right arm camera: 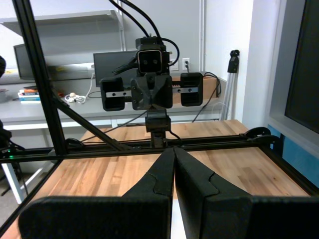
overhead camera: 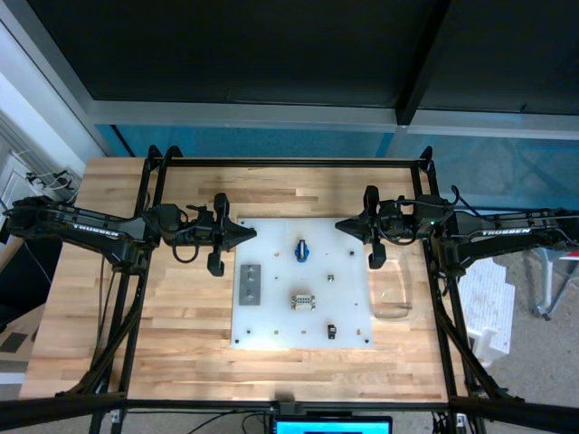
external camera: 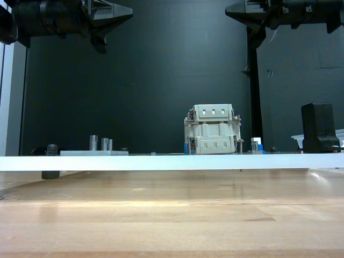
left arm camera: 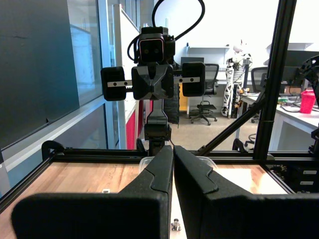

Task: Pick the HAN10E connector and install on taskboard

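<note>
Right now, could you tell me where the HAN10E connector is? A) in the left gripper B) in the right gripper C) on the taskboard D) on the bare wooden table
C: the HAN10E connector sits on the taskboard, while the left gripper and right gripper hang shut and empty, high near its far edge.

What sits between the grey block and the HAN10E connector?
Only bare taskboard between grey block and HAN10E connector, per the high view. Left gripper and right gripper hang shut above its far corners.
</note>
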Controlling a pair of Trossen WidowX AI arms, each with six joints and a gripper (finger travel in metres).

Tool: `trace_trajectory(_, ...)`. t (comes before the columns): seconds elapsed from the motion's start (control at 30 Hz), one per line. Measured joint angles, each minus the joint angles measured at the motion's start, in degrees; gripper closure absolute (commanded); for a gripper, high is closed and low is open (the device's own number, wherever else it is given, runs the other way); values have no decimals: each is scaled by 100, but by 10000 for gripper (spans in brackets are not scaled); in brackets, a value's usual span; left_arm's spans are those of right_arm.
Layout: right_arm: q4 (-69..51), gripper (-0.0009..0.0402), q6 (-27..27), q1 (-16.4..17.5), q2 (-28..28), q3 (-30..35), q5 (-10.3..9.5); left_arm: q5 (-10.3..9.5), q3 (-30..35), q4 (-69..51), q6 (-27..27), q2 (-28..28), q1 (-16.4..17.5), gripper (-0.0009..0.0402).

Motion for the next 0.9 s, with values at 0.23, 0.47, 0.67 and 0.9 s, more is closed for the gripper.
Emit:
trace_trajectory(0.23, -52, 393, 0, 0, 2, -35, 92, 0, 0, 2, 2, 0, 0, 392)
trace_trajectory(0.47, -13, 393, -4, 2, 2, -83, 94, 2, 0, 0, 2, 0, -2, 392)
trace_trajectory(0.67, 35, 393, -4, 4, 2, -111, 96, 2, 0, 2, 2, 0, -2, 392)
trace_trajectory(0.9, 35, 393, -4, 7, 2, -116, 116, 2, 0, 0, 2, 0, 0, 392)
